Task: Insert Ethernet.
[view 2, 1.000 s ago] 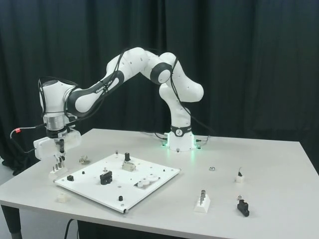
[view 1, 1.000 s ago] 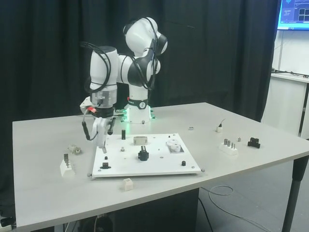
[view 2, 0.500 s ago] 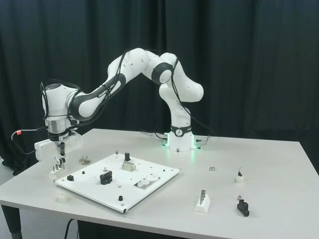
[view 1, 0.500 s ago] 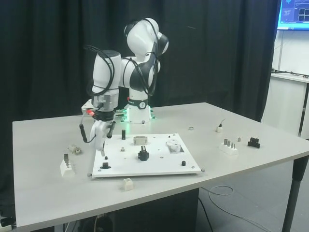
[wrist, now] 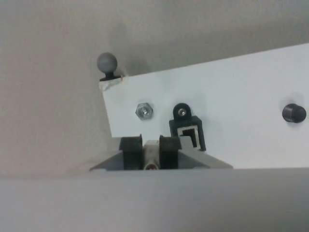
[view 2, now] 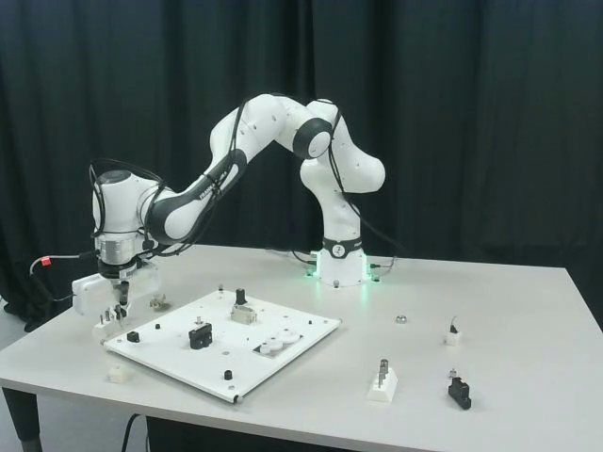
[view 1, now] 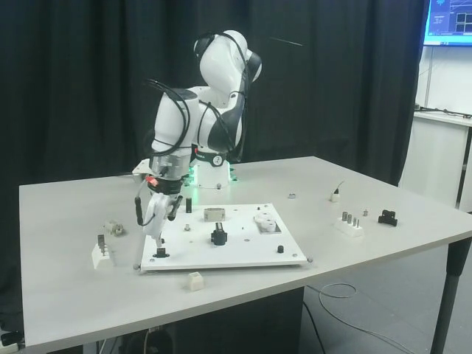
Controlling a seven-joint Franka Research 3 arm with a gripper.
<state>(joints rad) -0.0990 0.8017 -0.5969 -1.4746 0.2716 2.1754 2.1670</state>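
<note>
Your gripper (wrist: 149, 153) has its two black fingers (wrist: 130, 151) pinched on a small plug (wrist: 151, 155), seen between them in the wrist view. It hangs just above the white board (wrist: 241, 92), near one corner. Just beside the fingertips sits the black socket (wrist: 187, 130), its opening facing up; plug and socket are not yet mated. A hex nut (wrist: 144, 111) lies on the board next to the socket, and a black peg (wrist: 293, 112) stands farther along. A grey ball-headed pin (wrist: 106, 63) marks the board's corner.

In the first room view, your arm (view 1: 193, 118) reaches down over the board's (view 1: 243, 247) near corner. A white block (view 1: 194, 281) rests on the table (view 1: 66, 295), in front of the board.
</note>
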